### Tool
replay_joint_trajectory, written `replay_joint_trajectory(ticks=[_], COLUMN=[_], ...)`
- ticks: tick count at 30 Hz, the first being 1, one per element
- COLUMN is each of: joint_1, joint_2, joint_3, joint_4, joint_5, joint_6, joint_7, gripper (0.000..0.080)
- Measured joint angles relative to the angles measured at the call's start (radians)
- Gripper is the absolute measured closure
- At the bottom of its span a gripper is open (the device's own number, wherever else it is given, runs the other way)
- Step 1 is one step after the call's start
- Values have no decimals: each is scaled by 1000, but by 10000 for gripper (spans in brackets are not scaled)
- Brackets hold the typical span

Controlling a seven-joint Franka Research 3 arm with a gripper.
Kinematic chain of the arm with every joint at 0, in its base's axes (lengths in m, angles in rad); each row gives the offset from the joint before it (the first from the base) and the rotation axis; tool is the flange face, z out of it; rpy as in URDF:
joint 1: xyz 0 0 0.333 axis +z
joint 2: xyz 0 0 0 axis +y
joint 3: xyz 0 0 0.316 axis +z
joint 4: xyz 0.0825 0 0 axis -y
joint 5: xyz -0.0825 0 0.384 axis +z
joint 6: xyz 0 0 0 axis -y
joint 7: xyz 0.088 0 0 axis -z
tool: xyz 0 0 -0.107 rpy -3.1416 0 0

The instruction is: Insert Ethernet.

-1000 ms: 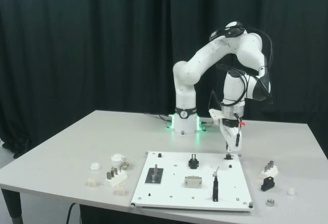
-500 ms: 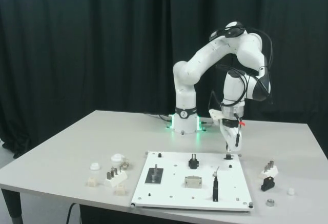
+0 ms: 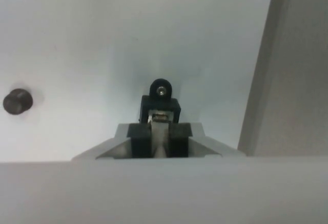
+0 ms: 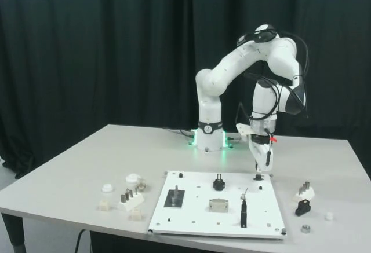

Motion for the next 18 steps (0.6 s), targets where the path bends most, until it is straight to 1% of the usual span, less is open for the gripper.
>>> replay_joint_trajectory(ticks=[6,13,14,18], joint_1=[1,2,2,2], joint_2=[0,0,0,0], joint_3=[-1,-3,-5,-18], joint_4=[0,0,0,0], joint_5=[0,-16,-18,-21], joint_6=[0,-2,-3,-16], joint_7=[-6,-67,-67,-67], gripper=[738,738,590,590])
